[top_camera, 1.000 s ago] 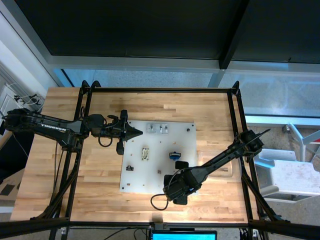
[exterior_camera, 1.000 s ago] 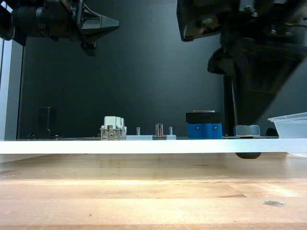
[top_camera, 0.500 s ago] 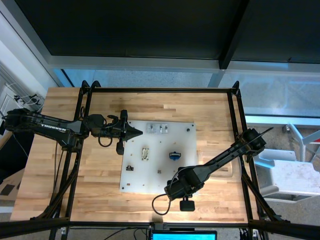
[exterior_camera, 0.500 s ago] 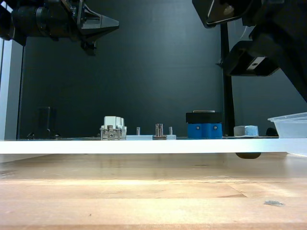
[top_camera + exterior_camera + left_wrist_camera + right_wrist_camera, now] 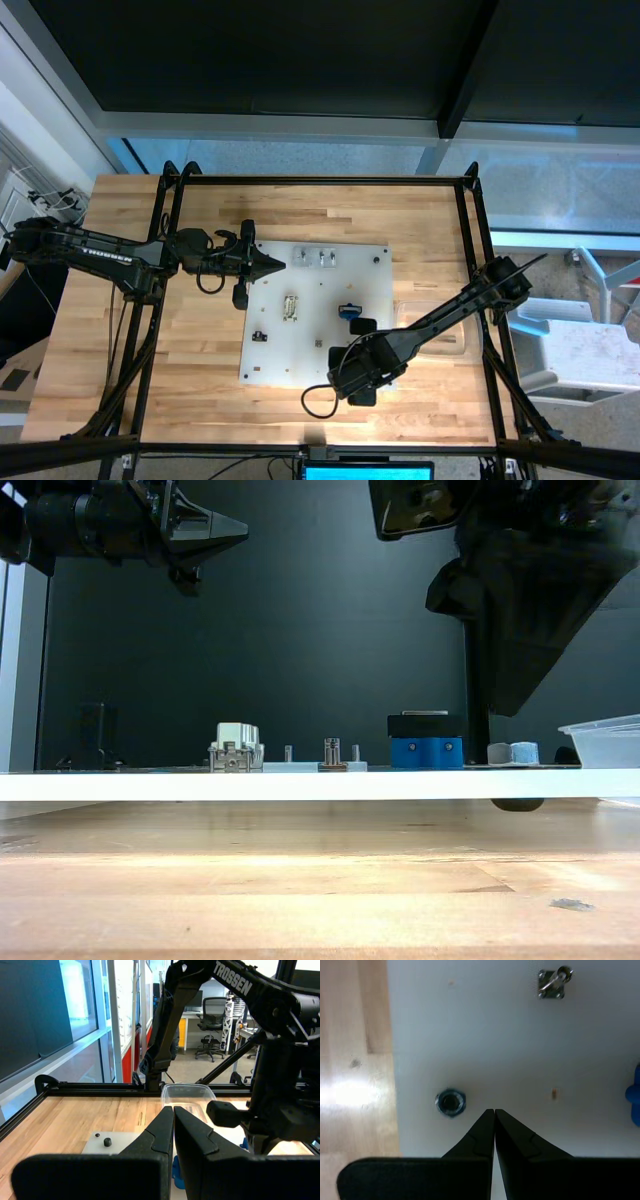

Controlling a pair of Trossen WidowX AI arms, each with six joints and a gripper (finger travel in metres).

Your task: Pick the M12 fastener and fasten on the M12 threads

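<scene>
The small silver hexagonal nut (image 5: 450,1102) sat on its stud near the flat white board's (image 5: 520,1050) edge. Just beside it hung the right end effector (image 5: 494,1111), black fingers clenched together on nothing. The left end effector (image 5: 173,1110), likewise clenched and empty, hovered high over the board's far left edge.

White board (image 5: 275,362) on wooden table (image 5: 190,395), blue fitting (image 5: 426,752) mid-board, clear tray (image 5: 608,742) beside its right edge

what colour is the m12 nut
Nut: silver-grey, clearest in right wrist view near shut right pincer; left pincer hovers at board's left edge.
</scene>
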